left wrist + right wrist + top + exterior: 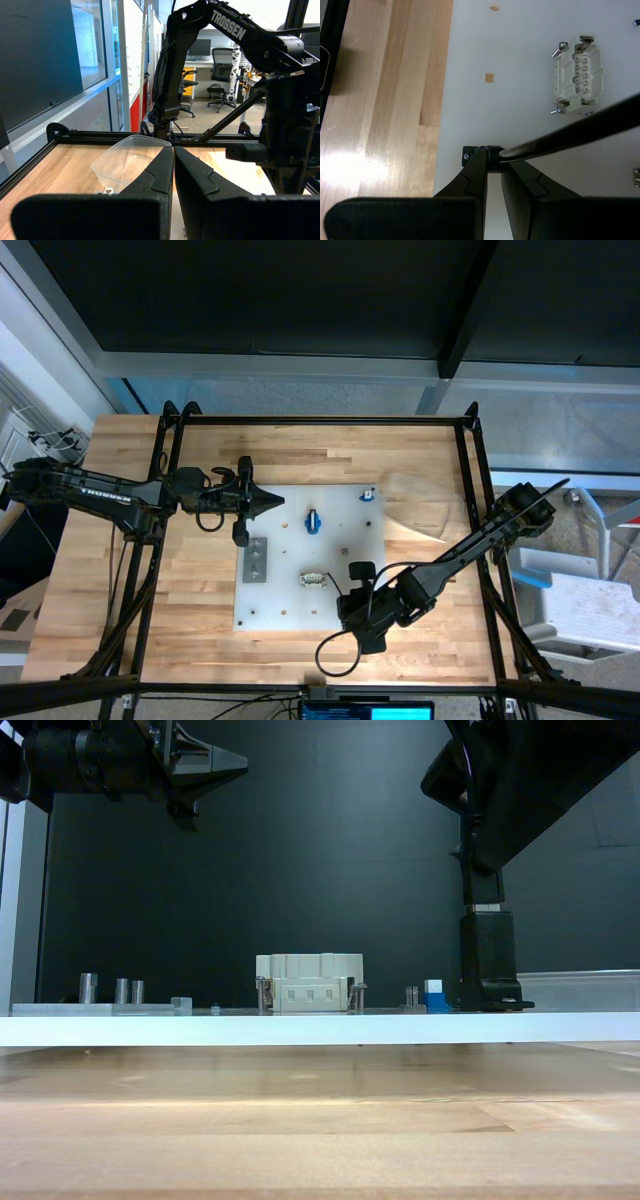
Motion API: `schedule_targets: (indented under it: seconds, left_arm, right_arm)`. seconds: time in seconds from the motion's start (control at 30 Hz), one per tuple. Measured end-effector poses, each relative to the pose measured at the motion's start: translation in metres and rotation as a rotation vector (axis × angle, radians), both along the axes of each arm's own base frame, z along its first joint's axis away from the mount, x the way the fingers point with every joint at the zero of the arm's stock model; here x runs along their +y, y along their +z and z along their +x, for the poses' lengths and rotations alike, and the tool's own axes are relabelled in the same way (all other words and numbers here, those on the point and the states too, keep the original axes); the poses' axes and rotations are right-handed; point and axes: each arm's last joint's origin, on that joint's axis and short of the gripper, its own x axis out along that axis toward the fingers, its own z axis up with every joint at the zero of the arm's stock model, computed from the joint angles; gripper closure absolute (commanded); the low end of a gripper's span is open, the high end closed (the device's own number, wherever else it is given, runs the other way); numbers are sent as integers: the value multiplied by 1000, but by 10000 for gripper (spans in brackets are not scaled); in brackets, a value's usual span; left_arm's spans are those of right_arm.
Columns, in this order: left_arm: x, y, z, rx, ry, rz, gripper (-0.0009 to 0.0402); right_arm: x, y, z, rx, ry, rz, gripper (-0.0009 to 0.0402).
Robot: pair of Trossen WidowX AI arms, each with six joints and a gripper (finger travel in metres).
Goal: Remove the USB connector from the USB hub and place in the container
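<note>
Right claw is found lowered onto the near right part of the white board, which is laid at the middle of the bench. Its fingers are clamped on the connector. The connector is seen touching the hub, a small black block mounted close to the board's right edge; how deeply it is seated cannot be told. A black wire is observed leading away from the connector, raised above the board surface. A beige part is noted on the board beside the right claw, toward the left edge and apart from it.

The container is set on the bench just beside the board's far right corner, well apart from the right claw.

The left claw is held in the air over the board's far left corner, with its fingers closed against each other.
</note>
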Motion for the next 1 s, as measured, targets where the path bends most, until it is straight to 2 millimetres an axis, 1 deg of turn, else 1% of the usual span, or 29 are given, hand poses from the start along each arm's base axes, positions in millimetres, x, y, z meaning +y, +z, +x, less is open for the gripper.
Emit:
schedule_targets:
  seconds: [0.2, 0.53, 0.8, 1.0]
  left_arm:
    - [0, 0, 0, 0, 0, 0, 392]
    - [0, 0, 0, 0, 0, 0, 392]
    - [0, 0, 0, 0, 0, 0, 392]
    - [0, 0, 0, 0, 0, 0, 392]
  right_arm:
    - [0, 3, 3, 40, 12, -11, 393]
    - [0, 2, 2, 36, 0, -14, 393]
    - [-2, 0, -6, -12, -31, 18, 393]
    - [-3, 5, -13, -31, -37, -1, 393]
